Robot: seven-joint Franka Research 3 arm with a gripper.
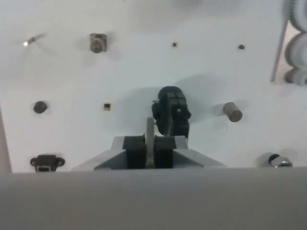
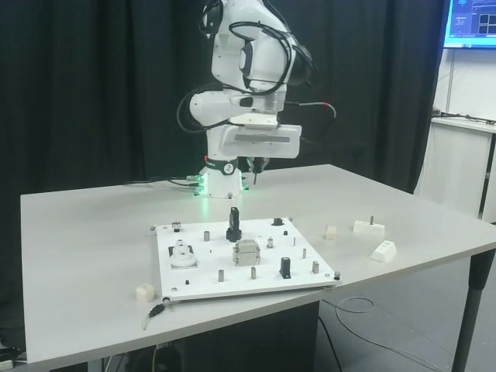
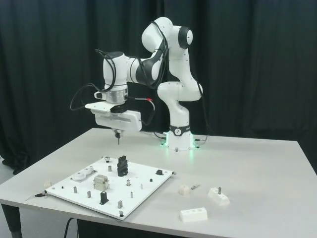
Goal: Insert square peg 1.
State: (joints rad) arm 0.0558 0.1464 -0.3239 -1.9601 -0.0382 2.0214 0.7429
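A: Which step is the arm working on?

B: By my reading it is carrying the peg point(image 1: 150, 139) toward the board. The gripper point(image 2: 255, 172) is hanging well above the white board point(image 2: 203, 280) on the worktop point(image 2: 85, 232), near the arm's base, with nothing under it touching.

A: And the gripper itself, how is it standing?

B: In the wrist view the gripper's black pads point(image 1: 135, 152) are pressing in on a thin grey bar that is standing up between them. So it is closed on that bar, which I take to be square peg 1. In both room views a slim pin is sticking down out of the gripper.

A: Where is it meant to go?

B: I cannot tell for sure. The wrist view is showing a small square hole point(image 1: 107, 106) in the board, beside the black block point(image 1: 171, 111); that may be the seat.

A: What is the next move asking for?

B: Bringing the peg over the right hole, squaring its sides to it, and lowering straight. A tilt could jam it on the edge.
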